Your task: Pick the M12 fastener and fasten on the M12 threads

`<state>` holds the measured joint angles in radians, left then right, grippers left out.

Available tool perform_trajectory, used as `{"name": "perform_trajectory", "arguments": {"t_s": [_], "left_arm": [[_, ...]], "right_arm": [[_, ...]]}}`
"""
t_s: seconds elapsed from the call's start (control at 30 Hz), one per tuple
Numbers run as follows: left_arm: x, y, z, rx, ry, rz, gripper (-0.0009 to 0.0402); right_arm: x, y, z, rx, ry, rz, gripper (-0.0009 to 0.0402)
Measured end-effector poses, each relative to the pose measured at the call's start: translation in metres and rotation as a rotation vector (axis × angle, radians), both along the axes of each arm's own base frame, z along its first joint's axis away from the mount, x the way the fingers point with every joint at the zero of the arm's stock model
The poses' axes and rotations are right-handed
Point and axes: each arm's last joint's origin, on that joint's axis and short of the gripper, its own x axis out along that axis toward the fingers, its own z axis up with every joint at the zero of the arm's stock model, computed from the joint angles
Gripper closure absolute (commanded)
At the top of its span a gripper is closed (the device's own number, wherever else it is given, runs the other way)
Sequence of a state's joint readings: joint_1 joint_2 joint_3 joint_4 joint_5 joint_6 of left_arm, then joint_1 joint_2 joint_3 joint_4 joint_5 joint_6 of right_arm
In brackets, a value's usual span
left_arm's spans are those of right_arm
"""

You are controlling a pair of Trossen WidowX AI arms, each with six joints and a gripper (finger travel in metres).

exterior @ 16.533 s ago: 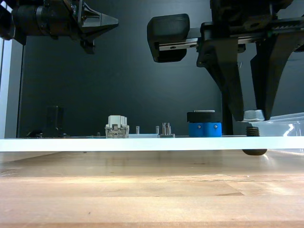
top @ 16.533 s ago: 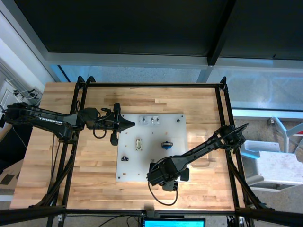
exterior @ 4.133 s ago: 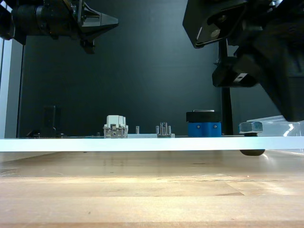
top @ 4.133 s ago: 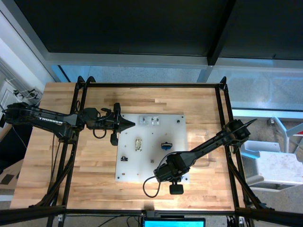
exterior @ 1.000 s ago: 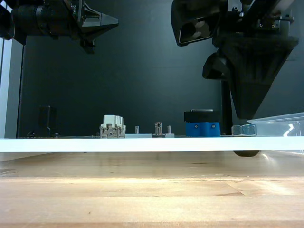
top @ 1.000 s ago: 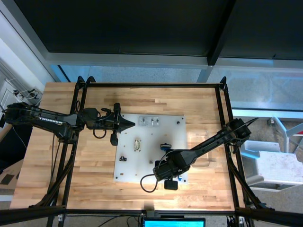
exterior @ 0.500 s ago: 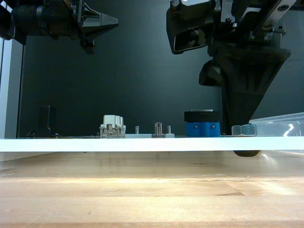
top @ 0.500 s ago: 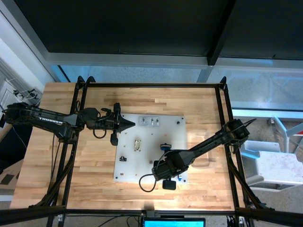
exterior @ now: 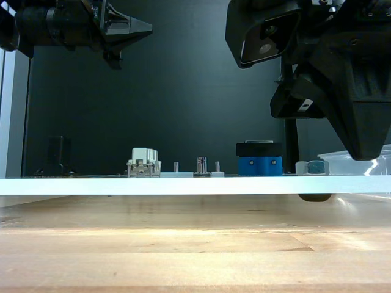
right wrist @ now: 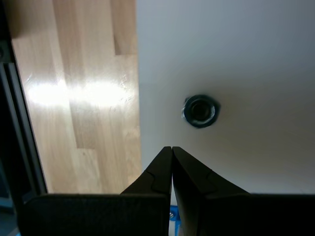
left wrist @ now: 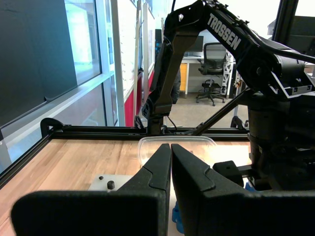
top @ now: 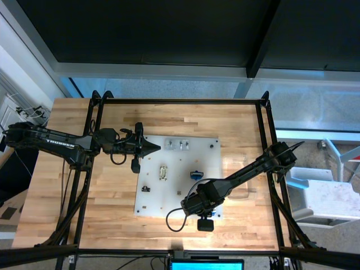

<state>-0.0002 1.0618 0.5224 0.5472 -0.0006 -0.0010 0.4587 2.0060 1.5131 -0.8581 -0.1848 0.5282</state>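
On the white board (top: 163, 197), close to its near right edge, the M12 fastener (right wrist: 209, 111) sits on its stud. The right wrist view looks straight down on the silver ring with the dark M12 threads (right wrist: 199, 109) filling its centre. From the low view the nut lies down at the board's surface with no ribs showing under it. In the high view the right arm covers that part of the board, so the nut cannot be made out there. The right pincer (right wrist: 171, 147) hangs above the board's near right part, pointing down at it. Its fingers are clenched tip to tip with nothing between them, and they stand clear of the nut rather than on it — a strip of bare white board shows between tips and ring. The left pincer (left wrist: 170, 145) is held level in the air over the board's far left corner, pointing inward across the board, its two fingers pressed together and empty. Further back on the board from the nut stands a blue-and-black connector block (exterior: 261, 160), and toward the board's left half a small grey connector (exterior: 143, 163). A clear tray (left wrist: 202, 141) rests just off the board's right edge, and the high view does not show the nut in it. The board itself lies on the wooden bench (top: 112, 118).
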Motion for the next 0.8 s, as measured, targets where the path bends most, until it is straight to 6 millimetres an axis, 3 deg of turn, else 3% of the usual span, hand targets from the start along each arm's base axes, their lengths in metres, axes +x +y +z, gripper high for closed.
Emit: {"name": "perform_trajectory", "arguments": {"t_s": [0.3, 0.8], "left_arm": [[0.000, 0.000, 0.000, 0.000, 0.000, 0.000, 0.0393], [0.000, 0.000, 0.000, 0.000, 0.000, 0.000, 0.0393]], "right_arm": [[0.001, -0.001, 0.003, -0.048, -0.027, -0.028, 0.0393], [-0.003, -0.002, 0.031, -0.073, -0.055, -0.032, 0.0393]]}}
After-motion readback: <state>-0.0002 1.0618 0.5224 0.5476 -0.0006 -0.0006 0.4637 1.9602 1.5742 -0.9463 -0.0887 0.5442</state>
